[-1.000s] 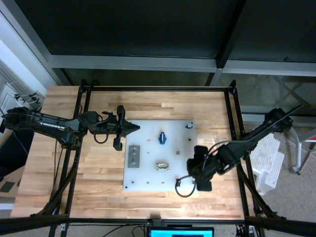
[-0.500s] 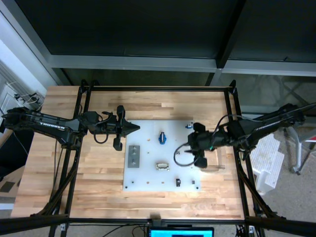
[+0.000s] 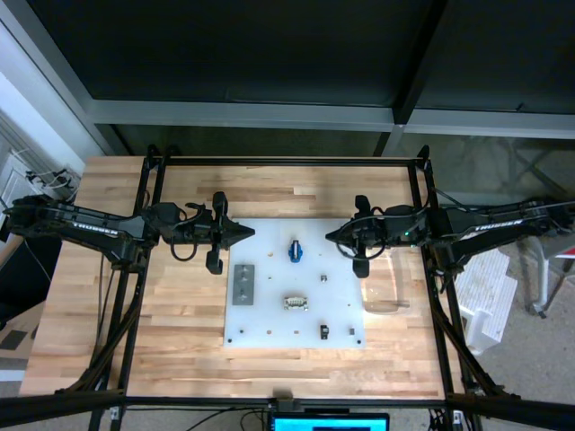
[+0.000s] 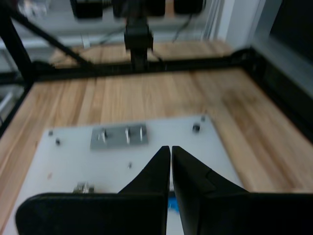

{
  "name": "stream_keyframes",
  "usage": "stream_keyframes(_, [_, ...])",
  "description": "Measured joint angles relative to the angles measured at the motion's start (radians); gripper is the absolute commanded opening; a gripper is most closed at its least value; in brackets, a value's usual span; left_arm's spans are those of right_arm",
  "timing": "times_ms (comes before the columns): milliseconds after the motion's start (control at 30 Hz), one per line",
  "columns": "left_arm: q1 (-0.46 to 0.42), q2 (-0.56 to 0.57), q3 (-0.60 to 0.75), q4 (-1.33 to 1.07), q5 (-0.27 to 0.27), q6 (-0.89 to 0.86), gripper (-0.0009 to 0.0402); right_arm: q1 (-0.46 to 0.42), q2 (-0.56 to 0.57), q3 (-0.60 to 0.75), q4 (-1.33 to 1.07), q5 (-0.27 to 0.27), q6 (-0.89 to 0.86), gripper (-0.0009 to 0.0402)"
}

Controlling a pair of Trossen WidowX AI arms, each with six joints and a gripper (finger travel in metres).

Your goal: Pick the 16mm bar and install on taskboard

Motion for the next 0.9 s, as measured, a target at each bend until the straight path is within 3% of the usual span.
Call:
stream_keyframes(367, [0.0,0.0,0.0,0.0,0.0,0.0,0.0,-0.124,-0.035,-0.171,0.419,-0.142,-0.031,0.0])
stream_keyframes(600, [0.0,0.0,0.0,0.0,0.0,0.0,0.0,-0.142,-0.038,-0.21,0.504,-0.197,-0.037,0.0])
stream_keyframes(900, [0.0,0.0,0.0,0.0,0.0,0.0,0.0,-0.143,-0.038,-0.226,0.553,-0.204,-0.038,0.0])
